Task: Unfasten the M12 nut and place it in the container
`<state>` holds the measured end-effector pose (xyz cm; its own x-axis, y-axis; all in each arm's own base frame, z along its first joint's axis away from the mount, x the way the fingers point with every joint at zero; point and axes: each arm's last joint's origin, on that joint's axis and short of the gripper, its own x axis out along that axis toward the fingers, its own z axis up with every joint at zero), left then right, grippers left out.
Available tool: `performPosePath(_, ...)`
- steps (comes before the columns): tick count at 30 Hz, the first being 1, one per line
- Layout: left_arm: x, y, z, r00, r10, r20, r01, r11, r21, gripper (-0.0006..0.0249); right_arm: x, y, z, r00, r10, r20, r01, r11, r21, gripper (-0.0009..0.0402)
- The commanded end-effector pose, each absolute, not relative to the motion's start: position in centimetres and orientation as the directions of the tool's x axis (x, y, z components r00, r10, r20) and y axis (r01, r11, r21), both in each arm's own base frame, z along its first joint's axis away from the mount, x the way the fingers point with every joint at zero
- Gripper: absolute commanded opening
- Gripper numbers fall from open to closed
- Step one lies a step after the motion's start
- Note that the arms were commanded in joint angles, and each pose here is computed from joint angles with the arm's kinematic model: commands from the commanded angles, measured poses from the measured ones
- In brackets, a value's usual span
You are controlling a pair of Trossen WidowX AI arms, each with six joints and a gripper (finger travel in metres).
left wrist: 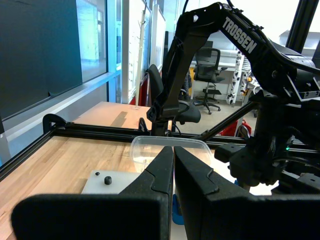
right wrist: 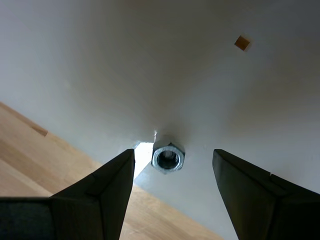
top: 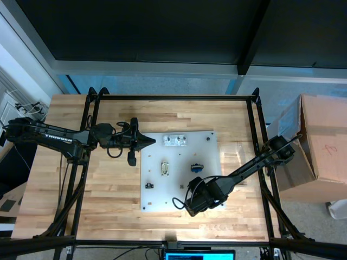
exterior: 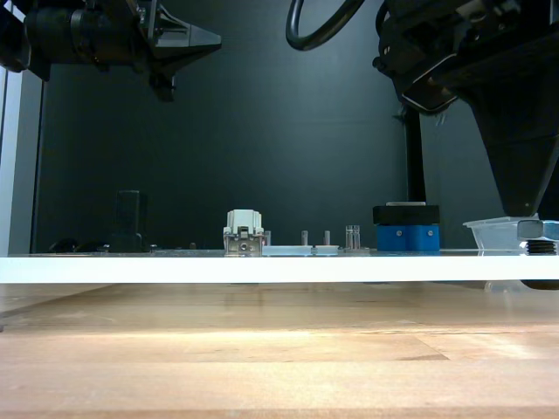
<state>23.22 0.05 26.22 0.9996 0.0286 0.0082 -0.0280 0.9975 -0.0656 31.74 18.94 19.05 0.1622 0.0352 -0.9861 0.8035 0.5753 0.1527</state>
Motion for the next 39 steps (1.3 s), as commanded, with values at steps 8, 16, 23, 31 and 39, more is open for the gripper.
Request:
performPosePath(8, 23.2, 0.06, 26.23, 0.9996, 0.029, 0.009, -0.028, 0.9975, -0.066, 0.0, 32.2, 19.3, 17.5, 0.142, 0.052, -0.988, 0.794, 0.59, 0.145, 0.0178)
performPosePath(16, 23.2, 0.05, 26.23, 0.9996, 0.028, 0.009, -0.028, 0.9975, -0.066, 0.0, 32.2, 19.3, 17.5, 0.141, 0.047, -0.989, 0.795, 0.59, 0.142, 0.0127)
performPosePath(23, 23.2, 0.05, 26.23, 0.9996, 0.028, 0.009, -0.028, 0.9975, -0.066, 0.0, 32.3, 19.3, 17.7, 0.145, 0.05, -0.988, 0.794, 0.59, 0.146, 0.0063)
performPosePath(31, 23.2, 0.06, 26.23, 0.9995, 0.029, 0.009, -0.028, 0.9974, -0.066, 0.0, 32.3, 19.4, 17.8, 0.143, 0.061, -0.988, 0.789, 0.595, 0.151, 0.0005)
performPosePath(39, 23.2, 0.05, 26.23, 0.9996, 0.029, 0.009, -0.028, 0.9975, -0.066, 0.0, 32.1, 19.2, 18.7, 0.163, 0.07, -0.984, 0.755, 0.633, 0.17, 0.0006)
